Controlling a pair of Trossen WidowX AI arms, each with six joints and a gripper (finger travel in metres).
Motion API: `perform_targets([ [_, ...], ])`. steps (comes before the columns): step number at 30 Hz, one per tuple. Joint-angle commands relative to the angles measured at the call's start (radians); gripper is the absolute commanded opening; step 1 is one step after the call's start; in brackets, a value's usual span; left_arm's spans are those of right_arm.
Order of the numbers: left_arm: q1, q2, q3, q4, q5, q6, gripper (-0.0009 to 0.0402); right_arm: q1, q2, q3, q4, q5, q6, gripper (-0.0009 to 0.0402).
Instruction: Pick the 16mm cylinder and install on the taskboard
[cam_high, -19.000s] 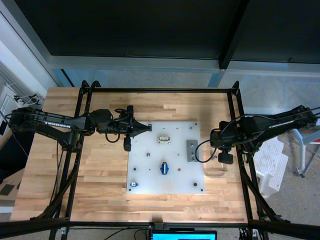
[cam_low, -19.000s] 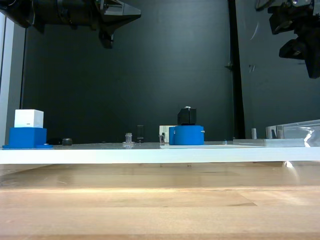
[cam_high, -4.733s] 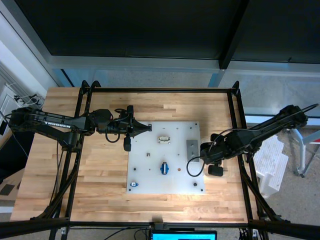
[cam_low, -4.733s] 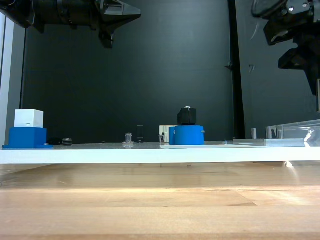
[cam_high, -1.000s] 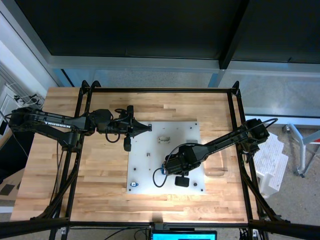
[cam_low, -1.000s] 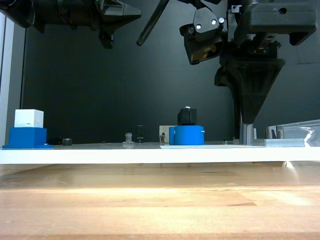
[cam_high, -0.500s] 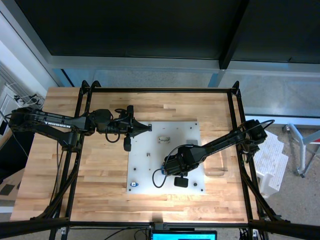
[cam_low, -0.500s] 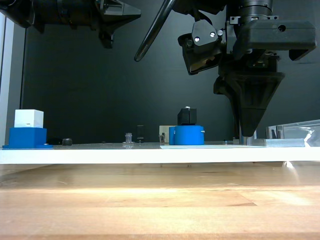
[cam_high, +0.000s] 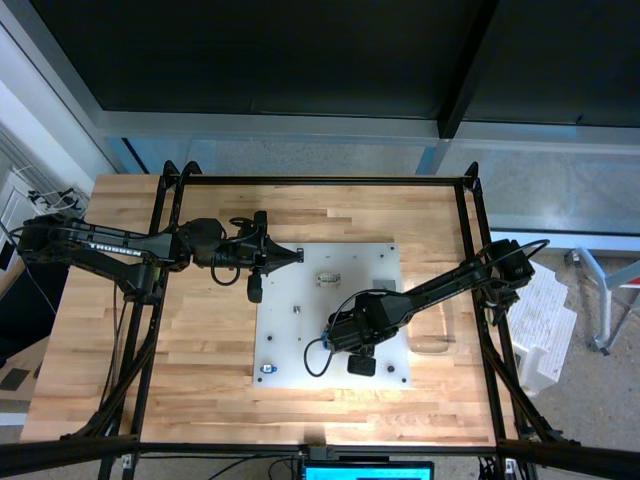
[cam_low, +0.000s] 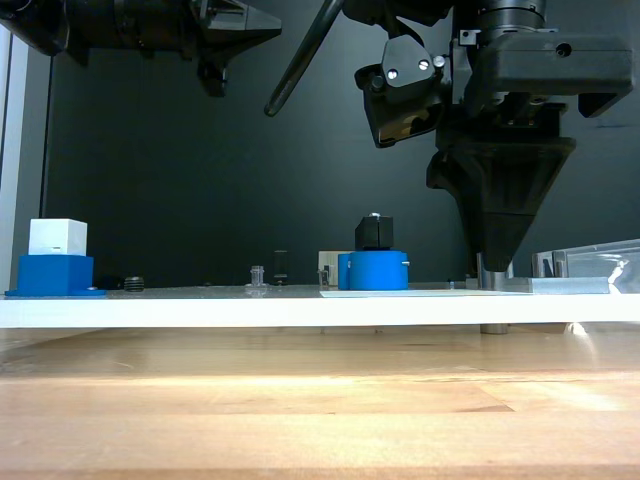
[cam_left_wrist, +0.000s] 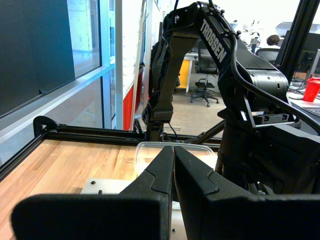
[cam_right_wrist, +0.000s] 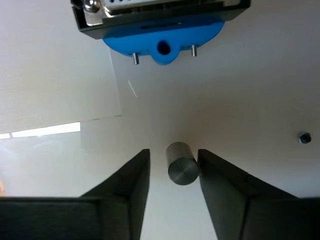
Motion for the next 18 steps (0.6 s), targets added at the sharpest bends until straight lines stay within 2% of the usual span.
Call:
perform_targets([
  [1, 0.0, 0.0, 0.0, 0.0, 0.0, 0.0, 0.0, 0.001, -0.011, 0.001, -0.003, 0.002, -0.002, 0.0165],
  [10, 0.0, 0.0, 0.0, 0.0, 0.0, 0.0, 0.0, -0.003, -0.119, 0.0, -0.024, 0.004, -0.086, 0.0177],
  [14, 0.0, 0.0, 0.0, 0.0, 0.0, 0.0, 0.0, -0.01, -0.204, -0.019, -0.022, 0.005, -0.14, 0.0167],
  [18, 0.0, 0.0, 0.0, 0.0, 0.0, 0.0, 0.0, -0.042, -0.306, -0.089, 0.005, 0.005, -0.171, 0.0147],
])
